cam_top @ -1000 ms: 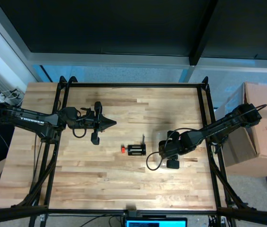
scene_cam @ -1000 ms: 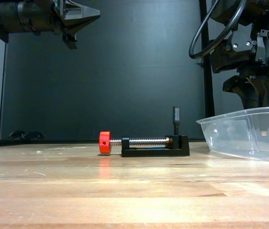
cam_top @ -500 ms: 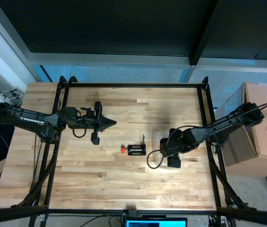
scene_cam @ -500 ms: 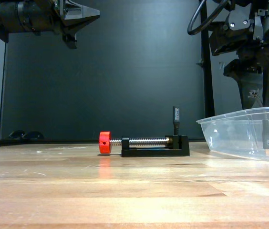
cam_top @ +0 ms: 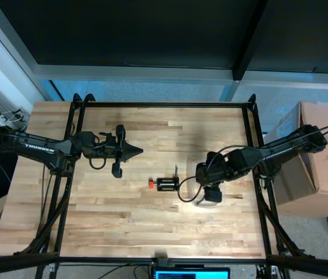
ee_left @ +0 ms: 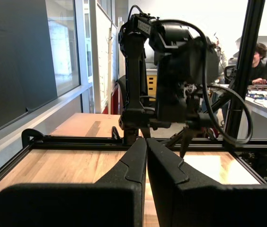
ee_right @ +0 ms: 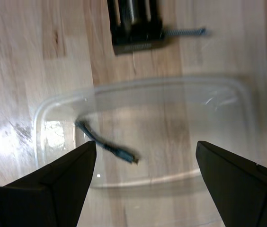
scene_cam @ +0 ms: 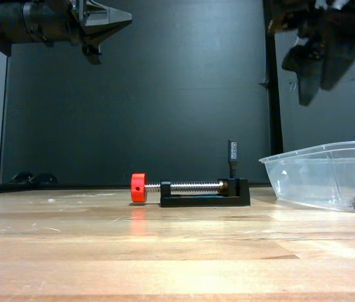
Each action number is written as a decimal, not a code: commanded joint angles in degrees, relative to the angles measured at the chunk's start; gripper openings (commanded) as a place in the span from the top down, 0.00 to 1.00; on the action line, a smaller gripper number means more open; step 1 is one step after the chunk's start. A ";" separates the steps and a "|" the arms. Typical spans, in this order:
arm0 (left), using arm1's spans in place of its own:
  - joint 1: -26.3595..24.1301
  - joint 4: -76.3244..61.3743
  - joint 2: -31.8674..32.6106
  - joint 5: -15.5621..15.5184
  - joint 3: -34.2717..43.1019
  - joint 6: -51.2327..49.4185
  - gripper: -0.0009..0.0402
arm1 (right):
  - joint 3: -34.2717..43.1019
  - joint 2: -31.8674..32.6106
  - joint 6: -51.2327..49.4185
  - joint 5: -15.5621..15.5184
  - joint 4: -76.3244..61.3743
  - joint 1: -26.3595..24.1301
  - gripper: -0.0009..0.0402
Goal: Remove the USB-C connector from the USB-C receptacle and place in the container
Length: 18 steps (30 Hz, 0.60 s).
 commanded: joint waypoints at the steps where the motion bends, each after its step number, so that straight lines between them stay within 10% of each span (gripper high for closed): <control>1: 0.02 0.00 0.02 0.00 0.00 0.00 0.98 | 0.00 -2.23 -2.58 3.32 4.02 -1.64 0.31; 18: 0.00 0.00 0.00 0.00 0.00 0.00 0.98 | -14.38 -14.91 -17.40 5.03 47.95 -10.12 0.59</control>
